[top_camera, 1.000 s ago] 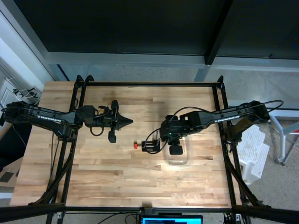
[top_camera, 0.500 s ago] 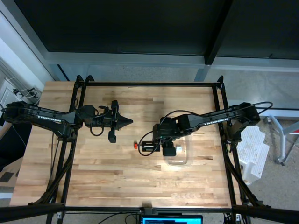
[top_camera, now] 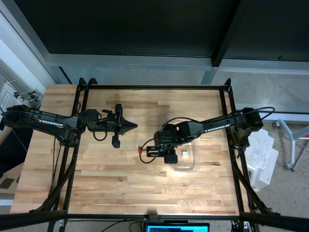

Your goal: Remove the USB-C connector from taskboard and place in the container

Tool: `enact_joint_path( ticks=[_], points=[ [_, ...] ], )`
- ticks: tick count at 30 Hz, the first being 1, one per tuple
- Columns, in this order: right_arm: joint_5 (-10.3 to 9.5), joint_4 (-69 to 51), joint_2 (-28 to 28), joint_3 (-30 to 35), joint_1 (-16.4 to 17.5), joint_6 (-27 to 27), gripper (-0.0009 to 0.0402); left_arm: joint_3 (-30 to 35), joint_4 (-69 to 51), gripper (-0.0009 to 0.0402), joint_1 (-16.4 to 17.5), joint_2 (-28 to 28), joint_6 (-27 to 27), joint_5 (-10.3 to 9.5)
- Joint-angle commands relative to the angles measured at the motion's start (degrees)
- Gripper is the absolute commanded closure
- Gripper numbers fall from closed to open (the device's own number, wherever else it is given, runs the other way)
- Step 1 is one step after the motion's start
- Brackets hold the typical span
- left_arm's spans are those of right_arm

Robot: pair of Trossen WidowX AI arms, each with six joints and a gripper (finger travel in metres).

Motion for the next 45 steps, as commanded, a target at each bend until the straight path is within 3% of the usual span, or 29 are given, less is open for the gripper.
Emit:
enact_joint_path(
  ticks=[1,22,36,45],
  points=[
    [0.02,0.8,1.0,-0.1,0.2,0.0,0.0226,0.0,0.0,0.0393,0.0,0.0,0.0,0.0],
    [0.04,2.3,1.0,-1.2,0.5,-0.1,0.0303,0.0,0.0,0.0393,0.0,0.0,0.0,0.0],
    [0.09,2.5,0.9,-1.2,0.5,-0.1,0.0396,0.0,0.0,0.0393,0.0,0.0,0.0,0.0],
    [0.09,2.6,0.8,-1.1,0.5,-0.1,0.0393,0.0,0.0,0.0393,0.0,0.0,0.0,0.0]
  ],
)
